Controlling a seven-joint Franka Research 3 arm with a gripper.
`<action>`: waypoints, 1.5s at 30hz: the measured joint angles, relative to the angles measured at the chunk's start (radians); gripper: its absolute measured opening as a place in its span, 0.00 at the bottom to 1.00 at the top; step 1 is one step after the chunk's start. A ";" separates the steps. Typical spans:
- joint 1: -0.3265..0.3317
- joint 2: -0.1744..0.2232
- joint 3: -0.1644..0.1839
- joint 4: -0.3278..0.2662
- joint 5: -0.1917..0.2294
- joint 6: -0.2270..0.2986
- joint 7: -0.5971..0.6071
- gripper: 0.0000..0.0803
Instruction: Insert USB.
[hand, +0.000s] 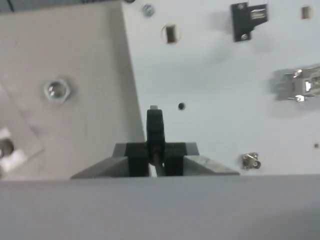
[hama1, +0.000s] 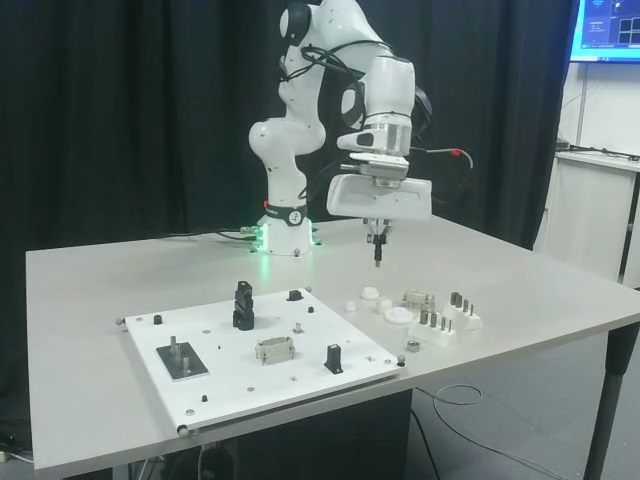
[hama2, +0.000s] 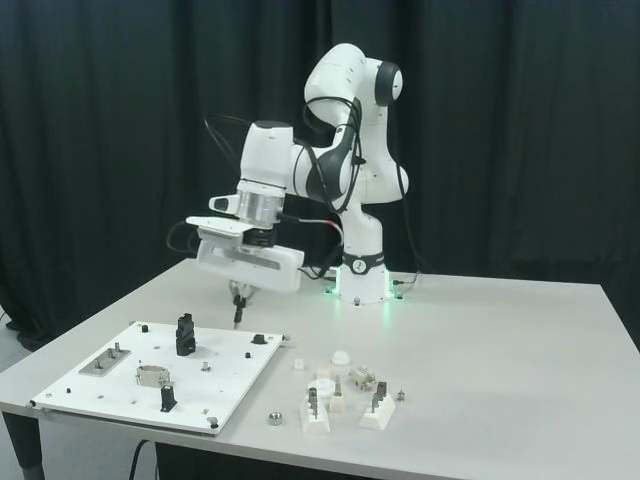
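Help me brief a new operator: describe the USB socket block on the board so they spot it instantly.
Find the white board on the grey table. Near its front edge stands the USB socket block, small, black and upright. The taller black stack stands farther back.

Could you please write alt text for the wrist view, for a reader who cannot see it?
The gripper, shut on a black USB plug, hangs above the edge of a white board lying on the grey table. On the board, a black USB socket sits apart from the plug.
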 joint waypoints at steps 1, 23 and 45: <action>-0.004 0.005 0.000 0.009 0.003 -0.003 0.012 0.08; -0.119 0.106 0.041 0.145 0.077 -0.024 0.183 0.08; -0.188 0.186 0.042 0.237 0.124 -0.025 0.424 0.08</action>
